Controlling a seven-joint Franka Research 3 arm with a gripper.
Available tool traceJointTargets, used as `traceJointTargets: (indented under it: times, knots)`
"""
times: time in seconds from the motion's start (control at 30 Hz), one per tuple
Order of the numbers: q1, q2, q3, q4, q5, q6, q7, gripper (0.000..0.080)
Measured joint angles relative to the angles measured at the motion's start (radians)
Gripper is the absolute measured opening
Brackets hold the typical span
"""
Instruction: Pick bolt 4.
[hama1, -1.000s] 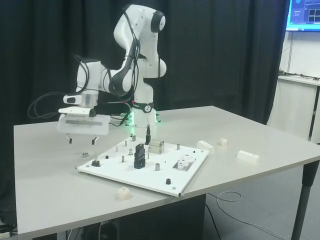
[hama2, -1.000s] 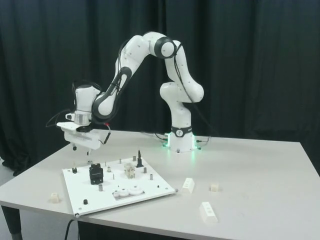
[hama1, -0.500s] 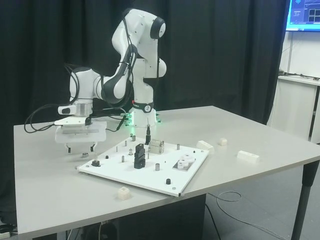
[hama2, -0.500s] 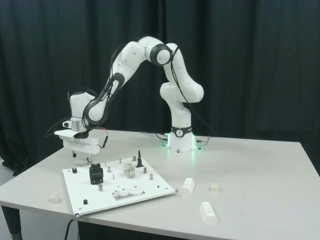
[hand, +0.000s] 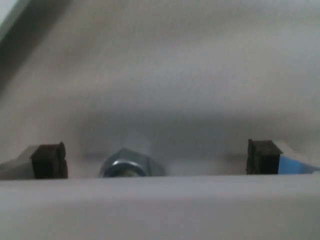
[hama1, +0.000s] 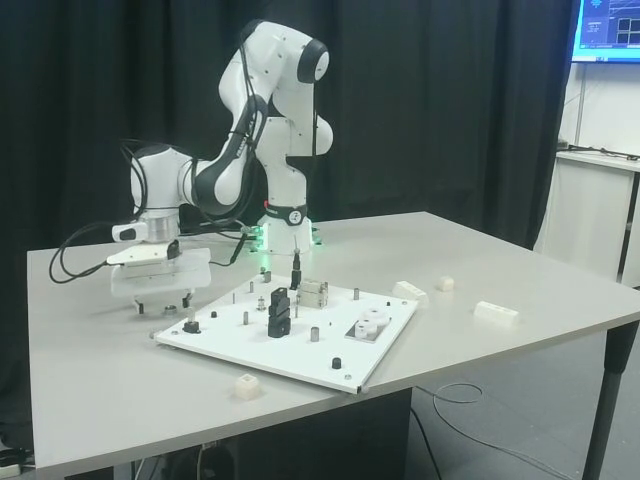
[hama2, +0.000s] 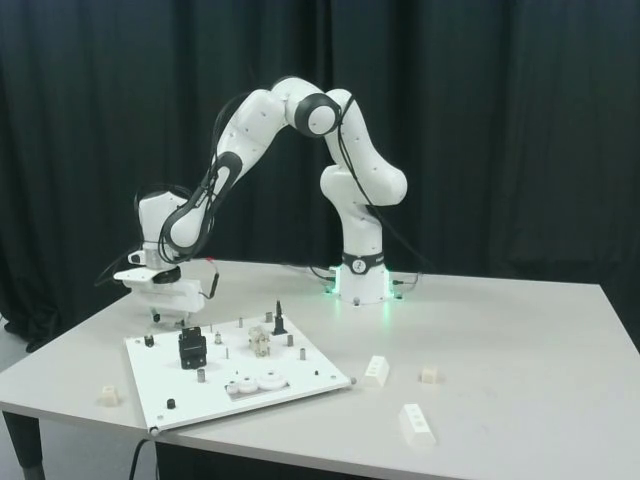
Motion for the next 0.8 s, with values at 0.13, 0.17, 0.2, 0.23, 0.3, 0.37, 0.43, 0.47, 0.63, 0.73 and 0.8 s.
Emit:
traceJointTargets:
  times: [0.13,0.17,0.2,0.23,0.3,0.37,0.43,0.47,0.63,0.73,0.8]
  knots:
    - [-0.004,0.0,0.0,-0.008,0.0,-0.006,-0.012,0.08]
    - [-0.005,0.0,0.0,-0.01,0.0,-0.007,-0.015,0.08]
    - [-0.005,0.0,0.0,-0.012,0.0,-0.007,-0.017,0.08]
    - [-0.006,0.0,0.0,-0.014,0.0,-0.007,-0.019,0.08]
    - [-0.006,0.0,0.0,-0.017,0.0,-0.007,-0.024,0.08]
    - [-0.006,0.0,0.0,-0.022,0.0,-0.007,-0.028,0.08]
    - [-0.006,0.0,0.0,-0.026,0.001,-0.006,-0.032,0.08]
    - [-0.006,0.0,0.0,-0.028,0.002,-0.006,-0.033,0.08]
    - [-0.006,0.0,0.0,-0.036,0.011,-0.002,-0.043,0.08]
    - [-0.006,-0.001,0.0,-0.037,0.013,-0.001,-0.05,0.08]
    - [-0.006,-0.001,-0.001,-0.038,0.013,0.0,-0.055,0.08]
